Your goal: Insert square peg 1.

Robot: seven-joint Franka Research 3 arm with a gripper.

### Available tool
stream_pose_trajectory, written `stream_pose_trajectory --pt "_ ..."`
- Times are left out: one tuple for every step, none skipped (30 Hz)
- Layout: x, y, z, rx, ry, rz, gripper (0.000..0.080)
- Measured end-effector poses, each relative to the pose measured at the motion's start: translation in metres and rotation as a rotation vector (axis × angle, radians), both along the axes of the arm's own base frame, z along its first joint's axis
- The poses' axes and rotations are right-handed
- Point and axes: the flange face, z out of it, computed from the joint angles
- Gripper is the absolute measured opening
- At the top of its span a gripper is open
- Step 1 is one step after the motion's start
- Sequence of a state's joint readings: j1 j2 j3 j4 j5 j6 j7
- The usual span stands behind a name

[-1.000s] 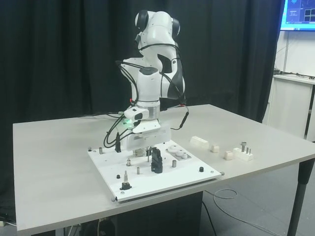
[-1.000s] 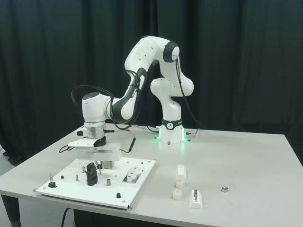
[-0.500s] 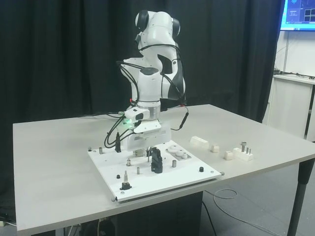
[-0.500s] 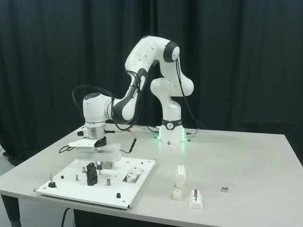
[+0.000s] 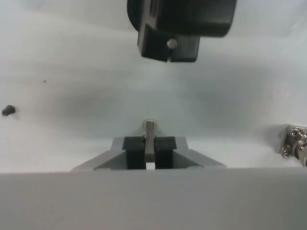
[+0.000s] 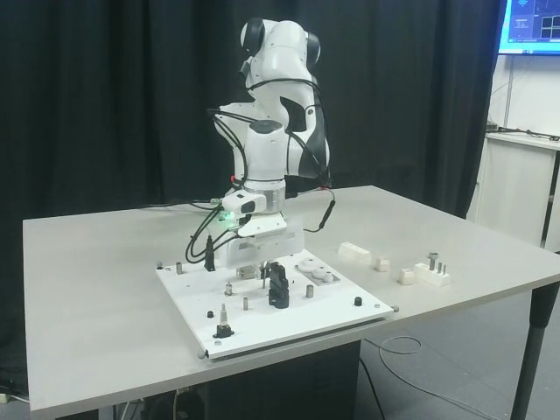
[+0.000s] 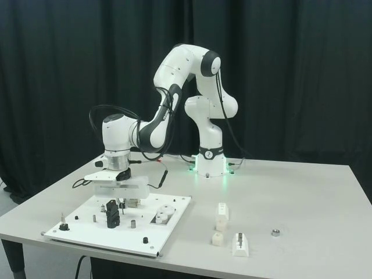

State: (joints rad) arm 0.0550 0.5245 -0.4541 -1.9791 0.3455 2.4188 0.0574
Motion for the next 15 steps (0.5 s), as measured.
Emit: stream_pose_trajectory --pt "-0.0001 0.0 0.0 0.0 0.0 0.0 0.0035" --pt "-0.0002 0.0 0.0 0.0 0.0 0.0 0.0035" --pt "-0.0003 -0.0001 0.0 0.0 0.0 0.0 0.0035" --pt "-0.0004 -0.0001 0.0 0.0 0.001 0.001 0.0035" --pt "-0.0005 -0.0001 0.0001 0.0 0.001 0.002 0.0035" --pt "-0.0007 -0.0001 0.0001 0.0 0.001 0.003 0.0035" --pt "-0.0009 -0.0001 0.0001 0.0 0.001 0.003 0.0035" --pt "-0.0011 -0.0002 0.0001 0.0 0.001 0.004 0.0035" --pt "-0.0014 -0.0002 0.0002 0.0 0.002 0.004 0.0035" --pt "-0.0016 -0.0003 0.0002 0.001 0.002 0.004 0.0035" --pt "-0.0019 -0.0003 0.0002 0.001 0.002 0.004 0.0035" --pt "-0.0021 -0.0004 0.0002 0.001 0.002 0.005 0.0035" --pt "-0.0023 -0.0005 0.0002 0.001 0.002 0.005 0.0035" --pt "-0.0024 -0.0006 0.0001 0.001 0.003 0.006 0.0035" --pt "-0.0025 -0.0006 0.0 0.001 0.003 0.006 0.0035"
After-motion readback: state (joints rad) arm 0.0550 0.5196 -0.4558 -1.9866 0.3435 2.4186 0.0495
